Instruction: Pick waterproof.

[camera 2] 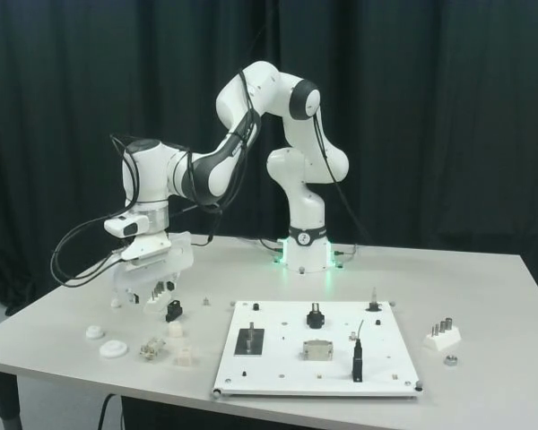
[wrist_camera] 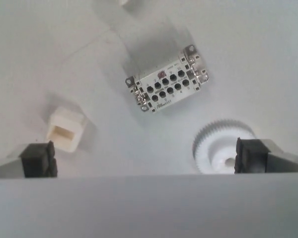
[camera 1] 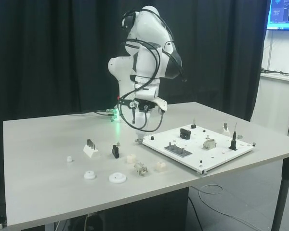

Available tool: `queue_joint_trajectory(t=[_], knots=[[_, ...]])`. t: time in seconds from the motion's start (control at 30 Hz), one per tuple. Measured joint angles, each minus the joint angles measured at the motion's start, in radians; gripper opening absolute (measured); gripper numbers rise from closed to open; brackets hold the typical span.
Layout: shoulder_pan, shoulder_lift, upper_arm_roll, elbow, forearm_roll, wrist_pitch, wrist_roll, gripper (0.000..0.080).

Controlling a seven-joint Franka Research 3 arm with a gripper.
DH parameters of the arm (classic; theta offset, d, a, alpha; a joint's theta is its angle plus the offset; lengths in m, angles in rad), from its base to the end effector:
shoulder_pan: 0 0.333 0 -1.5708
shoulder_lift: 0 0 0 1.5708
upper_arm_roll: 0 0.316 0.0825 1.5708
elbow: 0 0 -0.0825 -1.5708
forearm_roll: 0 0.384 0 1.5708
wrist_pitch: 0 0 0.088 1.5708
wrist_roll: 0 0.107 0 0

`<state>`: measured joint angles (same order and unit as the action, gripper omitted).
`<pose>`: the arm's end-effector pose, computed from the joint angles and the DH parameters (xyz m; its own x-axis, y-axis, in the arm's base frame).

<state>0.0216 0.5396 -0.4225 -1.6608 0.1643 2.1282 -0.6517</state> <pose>0.6349 -0.2254 0.3152 0.9759 0.2096 -0.0609 0.2127 -0.9760 0.0479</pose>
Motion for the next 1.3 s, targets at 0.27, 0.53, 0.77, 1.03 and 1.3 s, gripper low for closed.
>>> queue_joint_trajectory(t=[0.27, 0.53, 0.77, 1.03, 1.3], knots=[[0.000, 0.000, 0.000, 0.012, 0.001, -0.011, 0.193, 0.0800], [-0.001, -0.001, -0.001, 0.017, 0.008, -0.017, 0.346, 0.0800], [-0.005, -0.003, -0.011, 0.019, 0.033, -0.030, 0.521, 0.0800], [-0.005, -0.005, -0.030, 0.024, 0.074, -0.053, 0.704, 0.0800], [-0.005, -0.005, -0.039, 0.024, 0.104, -0.057, 0.949, 0.0800]])
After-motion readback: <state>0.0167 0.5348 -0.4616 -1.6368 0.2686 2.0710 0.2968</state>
